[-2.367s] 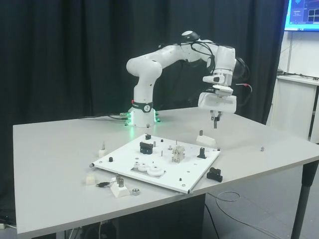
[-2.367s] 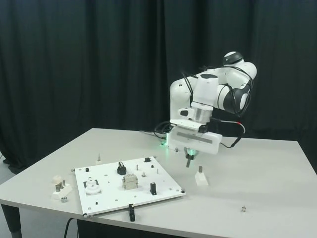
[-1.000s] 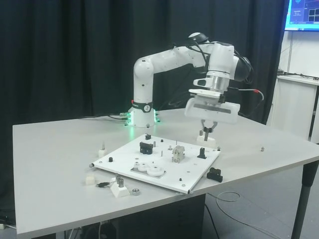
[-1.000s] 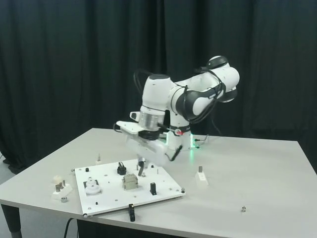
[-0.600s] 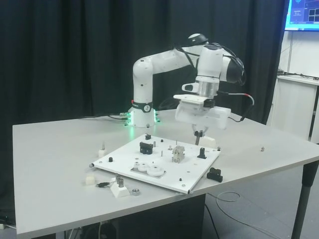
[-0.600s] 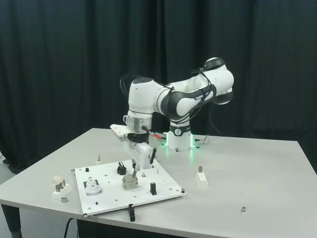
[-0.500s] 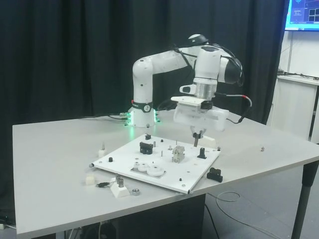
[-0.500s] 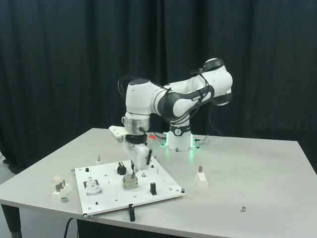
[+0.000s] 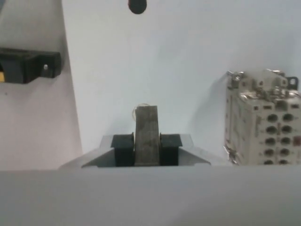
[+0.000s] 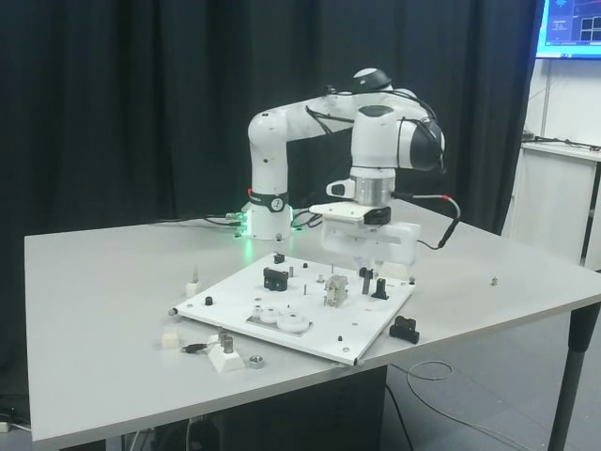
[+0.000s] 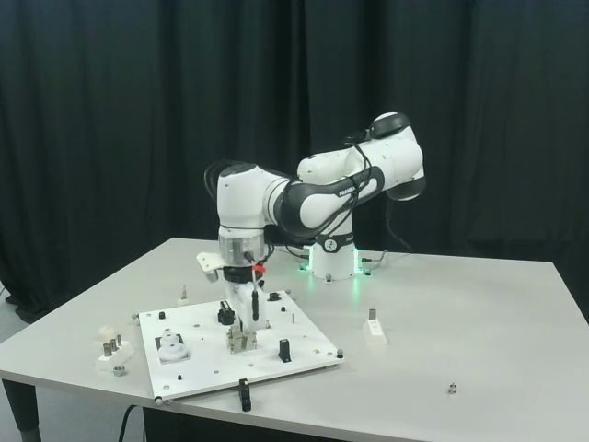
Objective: Insert square peg 3.
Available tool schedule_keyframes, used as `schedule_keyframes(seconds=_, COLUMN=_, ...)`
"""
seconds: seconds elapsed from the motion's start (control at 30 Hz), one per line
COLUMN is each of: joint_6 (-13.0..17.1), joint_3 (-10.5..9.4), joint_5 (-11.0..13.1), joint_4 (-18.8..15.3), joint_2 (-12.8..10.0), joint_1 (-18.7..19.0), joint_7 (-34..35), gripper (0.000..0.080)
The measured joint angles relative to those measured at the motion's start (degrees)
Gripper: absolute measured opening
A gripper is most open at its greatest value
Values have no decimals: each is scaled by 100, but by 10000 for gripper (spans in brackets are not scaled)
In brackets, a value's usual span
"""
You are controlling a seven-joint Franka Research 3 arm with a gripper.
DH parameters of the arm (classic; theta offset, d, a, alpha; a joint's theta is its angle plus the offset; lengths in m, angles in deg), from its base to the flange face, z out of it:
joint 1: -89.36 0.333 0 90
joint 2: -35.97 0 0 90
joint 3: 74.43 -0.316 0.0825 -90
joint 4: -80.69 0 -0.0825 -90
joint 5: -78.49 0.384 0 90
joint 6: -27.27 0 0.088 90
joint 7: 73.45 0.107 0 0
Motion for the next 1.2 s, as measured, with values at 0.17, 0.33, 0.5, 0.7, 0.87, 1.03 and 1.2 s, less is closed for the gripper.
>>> schedule_keyframes(seconds=0.17, joint_6=-1, joint_3=-100, joint_5=110, joint_4=65, joint_2=-15, joint_1=-117, joint_7=11, gripper=110)
schedule_keyframes(seconds=0.33, joint_6=-28, joint_3=-181, joint_5=172, joint_4=150, joint_2=-23, joint_1=-231, joint_7=50, gripper=110)
schedule_keyframes(seconds=0.5, joint_6=-87, joint_3=-212, joint_5=173, joint_4=249, joint_2=-48, joint_1=-329, joint_7=50, gripper=110)
schedule_keyframes(seconds=0.7, joint_6=-187, joint_3=-226, joint_5=173, joint_4=346, joint_2=-81, joint_1=-411, joint_7=51, gripper=110)
schedule_keyframes(seconds=0.87, joint_6=-319, joint_3=-234, joint_5=173, joint_4=396, joint_2=-82, joint_1=-450, joint_7=68, gripper=110)
schedule_keyframes(seconds=1.03, joint_6=-412, joint_3=-236, joint_5=172, joint_4=417, joint_2=-82, joint_1=-456, joint_7=137, gripper=110)
schedule_keyframes(seconds=1.2, joint_6=-442, joint_3=-244, joint_5=168, joint_4=429, joint_2=-85, joint_1=-457, joint_7=321, gripper=110)
